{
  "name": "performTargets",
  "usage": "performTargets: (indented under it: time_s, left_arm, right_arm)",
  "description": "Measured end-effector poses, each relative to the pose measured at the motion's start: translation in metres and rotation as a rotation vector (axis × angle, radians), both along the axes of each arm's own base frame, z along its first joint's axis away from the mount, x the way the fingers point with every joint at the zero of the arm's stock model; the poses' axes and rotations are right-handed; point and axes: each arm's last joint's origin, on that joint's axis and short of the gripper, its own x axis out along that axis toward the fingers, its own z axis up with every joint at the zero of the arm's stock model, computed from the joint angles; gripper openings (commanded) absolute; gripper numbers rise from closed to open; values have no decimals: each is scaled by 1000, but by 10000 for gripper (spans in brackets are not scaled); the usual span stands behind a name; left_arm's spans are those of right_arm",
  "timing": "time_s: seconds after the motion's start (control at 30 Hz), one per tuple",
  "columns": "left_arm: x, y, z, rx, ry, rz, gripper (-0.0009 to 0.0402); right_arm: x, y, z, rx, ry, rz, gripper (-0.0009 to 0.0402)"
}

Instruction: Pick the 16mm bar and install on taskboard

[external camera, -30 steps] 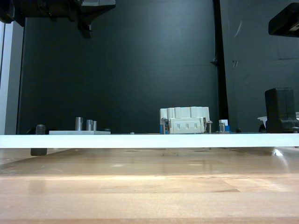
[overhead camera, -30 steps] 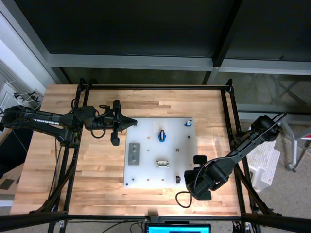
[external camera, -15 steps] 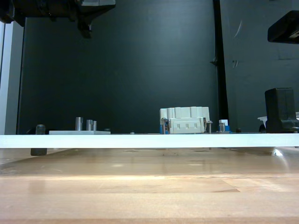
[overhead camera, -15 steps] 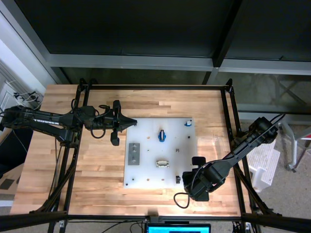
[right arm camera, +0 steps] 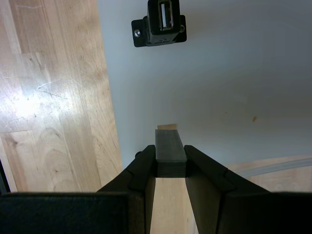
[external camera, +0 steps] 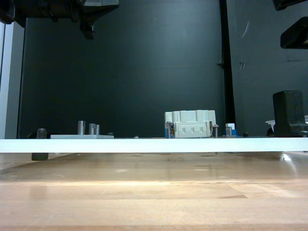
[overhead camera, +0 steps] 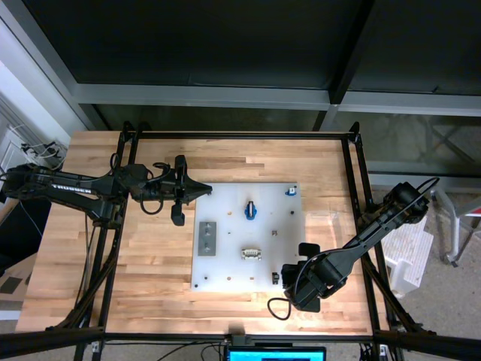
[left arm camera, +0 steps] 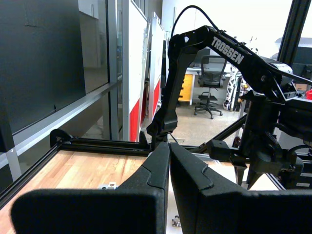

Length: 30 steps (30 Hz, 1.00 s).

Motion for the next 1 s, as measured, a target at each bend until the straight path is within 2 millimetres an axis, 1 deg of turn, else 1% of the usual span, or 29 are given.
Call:
performTargets:
  time_s: [0.17, 0.63, 1.0]
  left_arm:
    - [0, 0, 0, 0, 0, 0, 0]
    - [0, 0, 0, 0, 0, 0, 0]
    - [0, 0, 0, 0, 0, 0, 0]
  right_arm:
    - [0, 0, -1, 1, 0, -19, 8]
    - [-1, -2, -11, 10, -4, -63, 8]
    - [-1, -3, -13, 11, -4, -80, 8]
